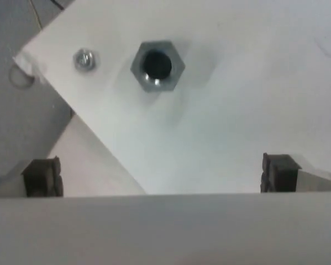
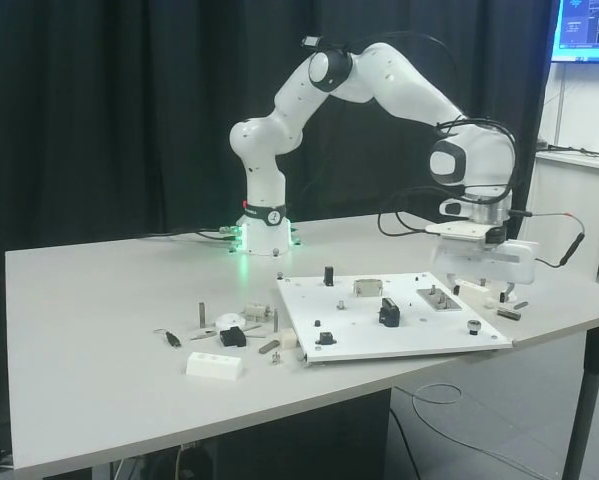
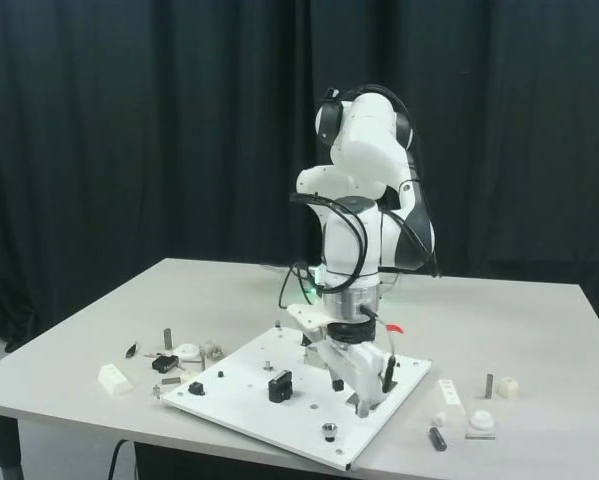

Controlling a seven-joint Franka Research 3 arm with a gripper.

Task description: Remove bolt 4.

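A grey hex-headed bolt (image 1: 156, 66) with a dark hollow centre stands upright near the corner of the white board (image 1: 237, 110). The wrist view shows my gripper (image 1: 159, 175) open, its two black fingertips (image 1: 42, 176) set wide apart with nothing between them. It hovers above the board, a short way off from the bolt. The first room view has the gripper (image 2: 481, 293) over the board's right edge, with the bolt (image 2: 472, 327) in front of it. In the second room view the bolt (image 3: 329, 431) sits at the board's near edge, below the gripper (image 3: 372, 395).
A small screw (image 1: 85, 59) sits at the board's corner beside the bolt. Black and grey fixtures (image 2: 388, 312) stand on the board (image 2: 399, 345). Loose parts and a white block (image 2: 215, 364) lie on the grey table left of it, and several small pieces (image 3: 449, 395) lie on the other side.
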